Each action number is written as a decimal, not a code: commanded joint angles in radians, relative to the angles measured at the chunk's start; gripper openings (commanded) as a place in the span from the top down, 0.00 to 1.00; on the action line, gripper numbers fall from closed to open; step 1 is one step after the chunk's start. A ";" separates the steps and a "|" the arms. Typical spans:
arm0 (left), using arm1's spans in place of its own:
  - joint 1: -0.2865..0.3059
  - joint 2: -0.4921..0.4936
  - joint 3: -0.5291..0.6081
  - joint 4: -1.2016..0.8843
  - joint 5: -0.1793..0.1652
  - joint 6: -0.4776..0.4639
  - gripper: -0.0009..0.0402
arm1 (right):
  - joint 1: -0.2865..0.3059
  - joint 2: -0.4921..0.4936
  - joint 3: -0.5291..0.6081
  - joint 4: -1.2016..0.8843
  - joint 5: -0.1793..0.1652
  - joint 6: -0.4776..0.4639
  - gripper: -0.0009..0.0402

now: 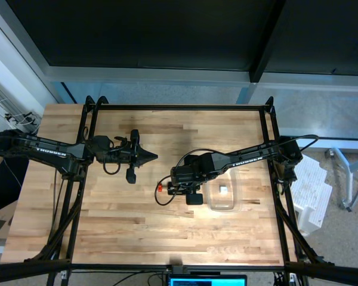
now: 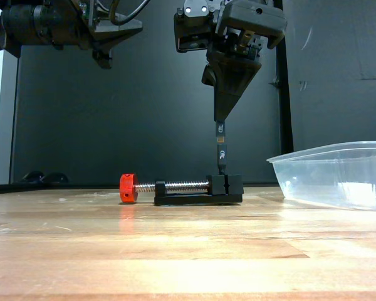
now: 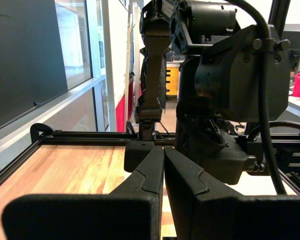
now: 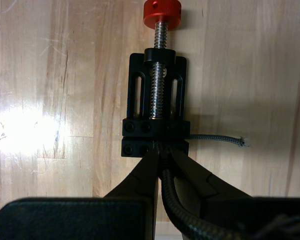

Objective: Pick the USB-C connector and install on taskboard

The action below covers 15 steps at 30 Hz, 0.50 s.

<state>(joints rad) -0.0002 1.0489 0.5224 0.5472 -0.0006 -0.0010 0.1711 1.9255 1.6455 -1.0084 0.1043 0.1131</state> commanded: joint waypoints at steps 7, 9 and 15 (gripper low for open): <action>0.000 0.000 0.000 0.000 0.000 0.000 0.98 | 0.000 0.000 -0.003 -0.001 0.000 -0.013 0.98; 0.000 0.000 0.000 0.000 0.000 0.000 0.98 | 0.000 0.000 -0.005 0.000 0.000 -0.013 0.98; 0.000 0.000 0.000 0.000 0.000 0.000 0.98 | 0.000 0.000 -0.014 0.008 -0.005 -0.013 0.98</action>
<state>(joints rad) -0.0002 1.0489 0.5224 0.5472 -0.0006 -0.0010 0.1707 1.9255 1.6348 -1.0046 0.1017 0.0994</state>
